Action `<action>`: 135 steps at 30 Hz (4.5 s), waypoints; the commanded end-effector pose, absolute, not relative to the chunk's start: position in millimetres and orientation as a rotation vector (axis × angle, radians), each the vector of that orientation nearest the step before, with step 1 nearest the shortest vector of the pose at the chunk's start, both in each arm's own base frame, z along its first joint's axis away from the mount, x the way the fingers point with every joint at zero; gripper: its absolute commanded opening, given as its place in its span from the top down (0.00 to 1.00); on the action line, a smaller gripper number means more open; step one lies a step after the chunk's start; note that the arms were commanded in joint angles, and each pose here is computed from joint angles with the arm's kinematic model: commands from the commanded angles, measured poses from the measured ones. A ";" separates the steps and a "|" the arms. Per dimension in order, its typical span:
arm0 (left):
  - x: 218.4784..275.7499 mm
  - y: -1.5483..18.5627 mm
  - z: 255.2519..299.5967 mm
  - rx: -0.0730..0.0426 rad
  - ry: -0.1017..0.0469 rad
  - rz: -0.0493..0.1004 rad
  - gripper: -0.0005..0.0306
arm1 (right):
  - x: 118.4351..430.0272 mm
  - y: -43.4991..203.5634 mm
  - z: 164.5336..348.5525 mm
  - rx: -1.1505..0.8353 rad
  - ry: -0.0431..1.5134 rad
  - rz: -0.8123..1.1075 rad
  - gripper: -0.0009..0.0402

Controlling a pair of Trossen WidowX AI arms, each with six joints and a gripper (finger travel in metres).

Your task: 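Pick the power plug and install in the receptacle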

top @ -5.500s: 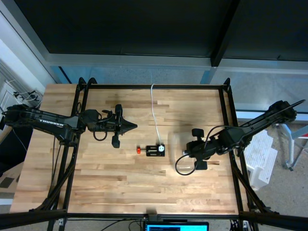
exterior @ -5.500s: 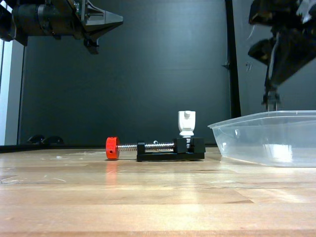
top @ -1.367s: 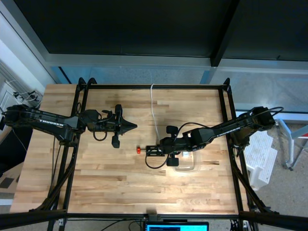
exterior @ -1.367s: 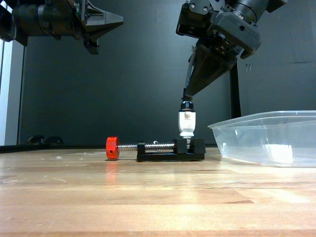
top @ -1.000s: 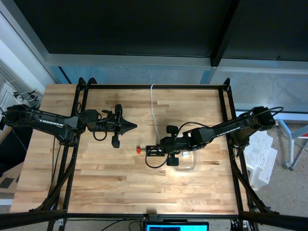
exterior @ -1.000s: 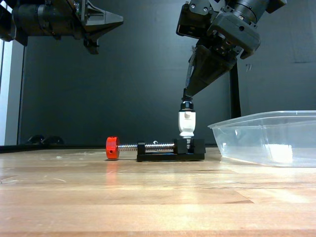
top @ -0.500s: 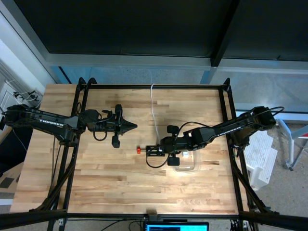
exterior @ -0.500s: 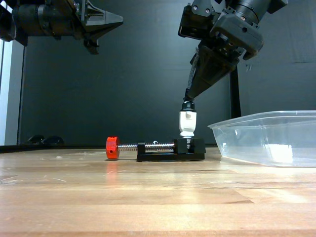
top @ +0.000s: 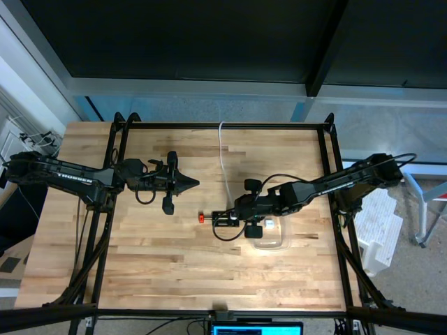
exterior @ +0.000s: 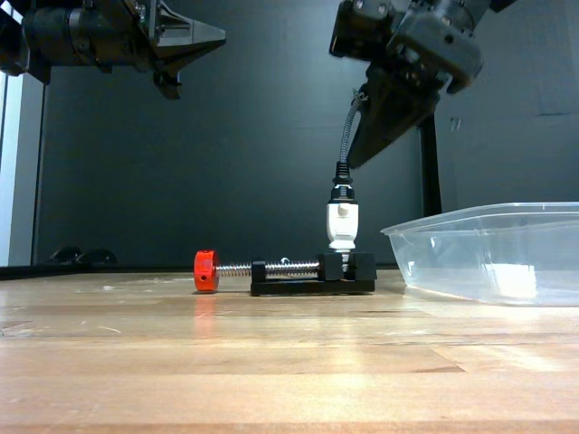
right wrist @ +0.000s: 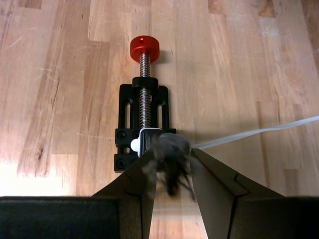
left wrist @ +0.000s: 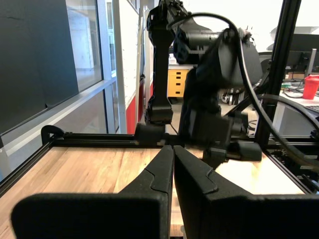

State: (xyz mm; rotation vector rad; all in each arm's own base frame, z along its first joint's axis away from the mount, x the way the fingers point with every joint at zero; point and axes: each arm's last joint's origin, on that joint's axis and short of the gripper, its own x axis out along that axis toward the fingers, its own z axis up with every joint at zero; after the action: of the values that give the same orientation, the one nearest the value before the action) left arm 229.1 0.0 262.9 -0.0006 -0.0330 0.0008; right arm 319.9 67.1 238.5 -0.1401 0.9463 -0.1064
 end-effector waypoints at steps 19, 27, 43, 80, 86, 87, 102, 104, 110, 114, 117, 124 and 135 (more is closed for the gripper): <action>229.1 0.0 263.0 0.000 -0.034 0.000 0.98 | 259.6 43.8 297.1 -0.131 0.725 -0.105 0.99; 229.1 0.1 263.0 0.000 -0.034 0.001 0.98 | 236.4 23.8 307.2 -0.045 0.458 -0.050 0.98; 229.1 0.0 263.0 0.000 -0.033 0.000 0.98 | 219.6 3.4 294.9 0.008 0.076 -0.006 0.98; 229.1 0.1 263.0 0.000 -0.033 0.001 0.98 | 211.0 0.3 275.2 0.022 -0.031 -0.004 0.98; 229.1 0.0 263.0 0.000 -0.034 0.000 0.98 | 211.0 0.3 275.2 0.018 -0.031 -0.004 0.98; 229.1 0.0 263.0 0.000 -0.034 0.000 0.98 | 211.0 0.3 275.2 0.018 -0.031 -0.004 0.98; 229.1 0.0 263.0 0.000 -0.034 0.000 0.98 | 211.0 0.3 275.0 0.018 -0.029 -0.004 0.98; 229.1 0.1 263.0 0.000 -0.034 0.001 0.98 | 211.0 0.3 275.0 0.018 -0.030 -0.004 0.98; 229.1 0.1 263.0 0.000 -0.034 0.001 0.98 | 211.0 0.3 275.0 0.018 -0.030 -0.004 0.98; 229.1 0.1 263.0 0.000 -0.034 0.001 0.98 | 211.0 0.3 275.0 0.018 -0.030 -0.004 0.98; 229.1 0.1 263.0 0.000 -0.034 0.001 0.98 | 211.0 0.3 275.0 0.018 -0.030 -0.004 0.98; 229.1 0.0 263.0 0.000 -0.034 0.000 0.98 | 211.0 0.2 275.0 0.018 -0.030 -0.004 0.98; 229.1 0.1 263.0 0.000 -0.034 0.001 0.98 | 211.0 0.3 275.0 0.018 -0.030 -0.004 0.98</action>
State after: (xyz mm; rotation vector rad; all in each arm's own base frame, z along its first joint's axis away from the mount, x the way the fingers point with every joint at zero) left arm 229.1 0.0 263.0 -0.0002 -0.0334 0.0008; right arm 210.9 0.3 274.8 0.0175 -0.0288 -0.0039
